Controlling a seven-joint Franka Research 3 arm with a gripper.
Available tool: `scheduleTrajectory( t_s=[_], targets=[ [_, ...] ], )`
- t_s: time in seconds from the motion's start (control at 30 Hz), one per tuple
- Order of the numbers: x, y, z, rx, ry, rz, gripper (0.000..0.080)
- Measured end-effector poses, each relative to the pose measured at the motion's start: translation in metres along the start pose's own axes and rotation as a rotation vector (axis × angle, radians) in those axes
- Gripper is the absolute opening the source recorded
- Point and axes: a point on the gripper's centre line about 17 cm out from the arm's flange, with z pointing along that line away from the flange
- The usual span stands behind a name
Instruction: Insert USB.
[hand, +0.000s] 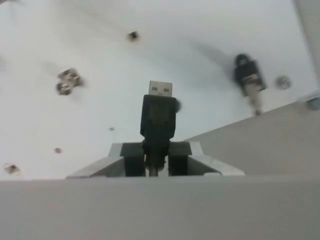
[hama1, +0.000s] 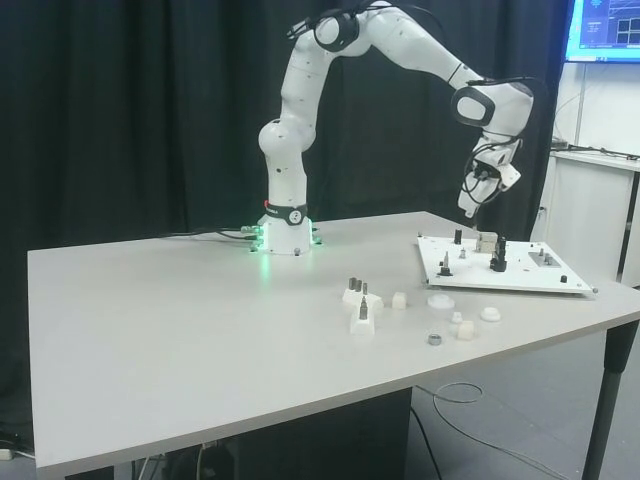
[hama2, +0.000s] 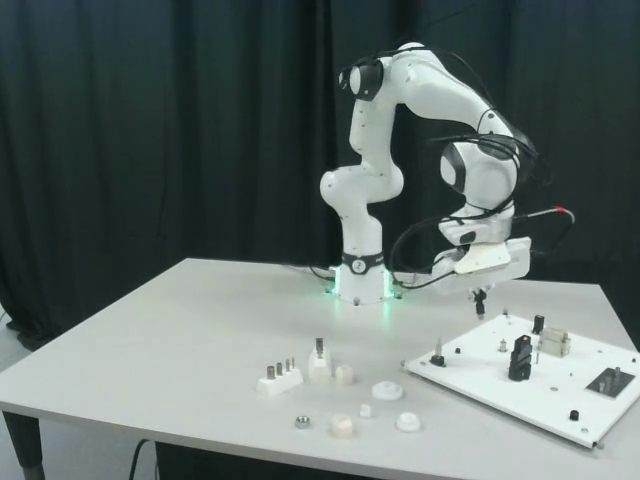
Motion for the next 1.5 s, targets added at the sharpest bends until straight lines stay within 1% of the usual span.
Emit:
scheduleTrajectory(
  t_s=[0.33,0.63,0.93,1.13,1.3,1.5],
  targets=[
    [-0.018,-0.046,0.014,-0.008,-0.011,0.041,0.0094],
    [-0.034,-0.081,0.027,-0.018,-0.028,0.121,0.0094],
    [-0.051,-0.110,0.041,-0.024,-0.052,0.229,0.0094],
    [-0.061,-0.129,0.051,-0.010,-0.068,0.310,0.0094],
    [-0.067,-0.143,0.056,0.008,-0.082,0.372,0.0094],
    [-0.074,-0.154,0.061,0.024,-0.100,0.419,0.0094]
  ],
)
